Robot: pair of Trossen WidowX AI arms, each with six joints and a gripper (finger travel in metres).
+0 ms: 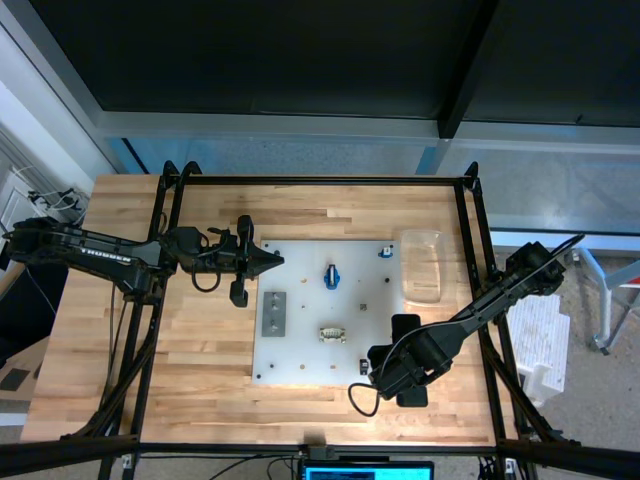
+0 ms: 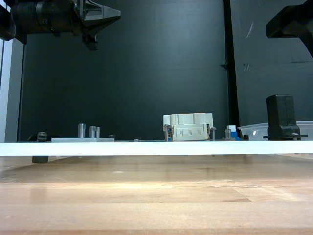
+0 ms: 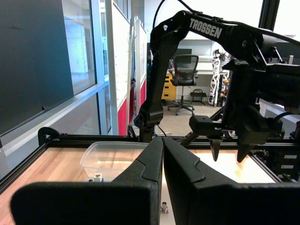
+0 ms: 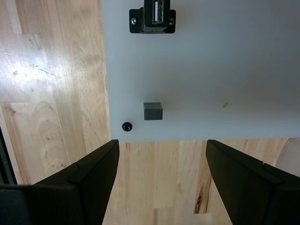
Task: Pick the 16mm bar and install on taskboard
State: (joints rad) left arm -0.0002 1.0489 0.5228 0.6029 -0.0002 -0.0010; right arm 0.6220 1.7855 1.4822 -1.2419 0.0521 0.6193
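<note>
The taskboard (image 1: 300, 352) is a white square panel in the middle of the wooden table, seen edge-on in the low view (image 2: 146, 148). I cannot make out the 16mm bar in any view. My left gripper (image 1: 278, 257) hovers high over the board's far left corner, shut with nothing in it (image 3: 162, 140). My right gripper (image 1: 385, 378) hangs over the board's near right corner, pointing down, open and empty (image 4: 161, 187). Below it lie the board's edge (image 4: 211, 61), a small grey square (image 4: 153, 111) and a black screw (image 4: 126, 126).
On the board are a grey metal block (image 1: 274, 313) with upright pegs (image 2: 81, 130), a blue knob (image 1: 332, 277), a white connector (image 1: 333, 333) and a black upright block (image 2: 282, 117). A clear plastic tray (image 1: 422, 265) sits beside the board's far right. A black frame rings the table.
</note>
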